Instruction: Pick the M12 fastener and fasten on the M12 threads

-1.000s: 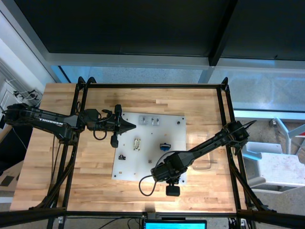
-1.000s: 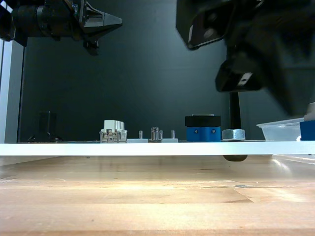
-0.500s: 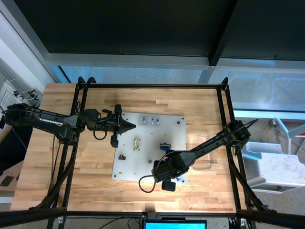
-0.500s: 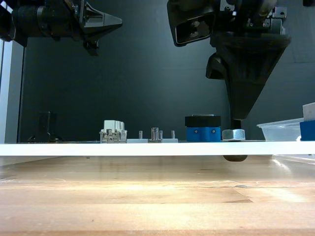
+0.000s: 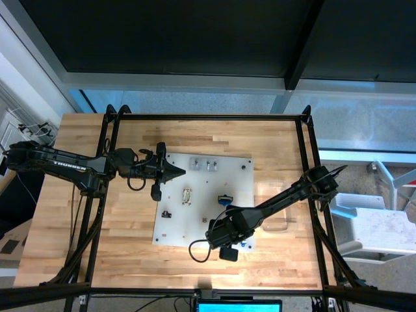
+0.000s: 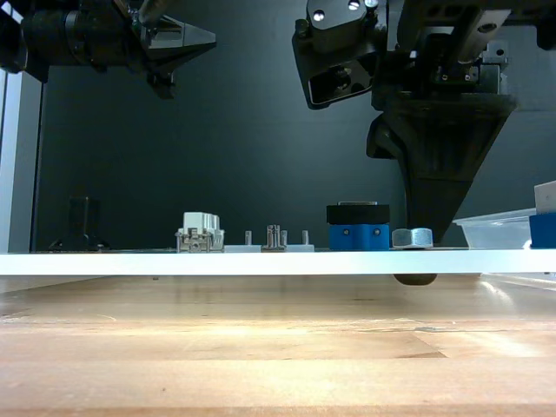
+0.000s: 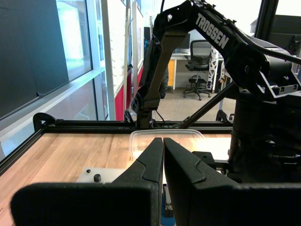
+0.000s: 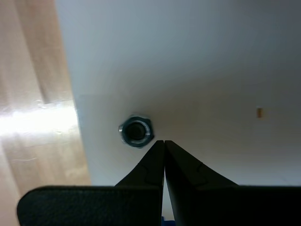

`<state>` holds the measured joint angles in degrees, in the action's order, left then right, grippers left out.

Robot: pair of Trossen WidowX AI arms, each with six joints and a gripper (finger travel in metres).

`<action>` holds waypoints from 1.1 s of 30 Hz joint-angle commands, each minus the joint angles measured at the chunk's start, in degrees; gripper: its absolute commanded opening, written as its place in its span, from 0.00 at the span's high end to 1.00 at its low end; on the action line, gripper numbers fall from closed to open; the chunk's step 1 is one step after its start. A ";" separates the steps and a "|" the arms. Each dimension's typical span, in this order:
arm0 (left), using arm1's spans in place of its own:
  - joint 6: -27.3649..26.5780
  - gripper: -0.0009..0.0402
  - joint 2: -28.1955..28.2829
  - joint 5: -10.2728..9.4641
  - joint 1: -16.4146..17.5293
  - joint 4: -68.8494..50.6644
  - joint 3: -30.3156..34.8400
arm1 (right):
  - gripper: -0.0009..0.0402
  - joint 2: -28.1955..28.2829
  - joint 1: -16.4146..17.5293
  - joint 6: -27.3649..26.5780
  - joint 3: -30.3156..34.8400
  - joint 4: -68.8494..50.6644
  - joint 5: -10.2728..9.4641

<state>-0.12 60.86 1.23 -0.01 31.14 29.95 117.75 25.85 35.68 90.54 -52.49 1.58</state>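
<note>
My right hand (image 8: 163,141) points straight down at the white board (image 8: 202,61), close to the board's near right edge. Its fingers are pressed together and grip nothing. Their tips hang just beside the M12 fastener (image 8: 147,132) and do not touch it. The fastener sits on its stud, the M12 threads (image 8: 135,131), whose dark end shows through the centre hole. From level with the surface, the fastener (image 6: 412,237) lies low against the board and no ribs show beneath it. My closed fingertips come down just to its right there. A blue-and-black part (image 6: 357,228) stands on the board just to the fastener's left, and a clear tray (image 6: 497,231) lies off the board's right side.

My left hand (image 7: 163,140) is held high over the board's far left edge, level and pointing across the board. Its fingers are pressed together and empty too.
</note>
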 commanded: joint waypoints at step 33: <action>0.02 0.98 0.00 0.02 0.00 0.02 0.00 | 0.98 0.11 -0.42 -1.81 -0.11 1.20 0.37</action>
<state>-0.10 60.86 1.26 -0.01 31.16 29.93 117.60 25.43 33.80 90.41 -51.62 2.13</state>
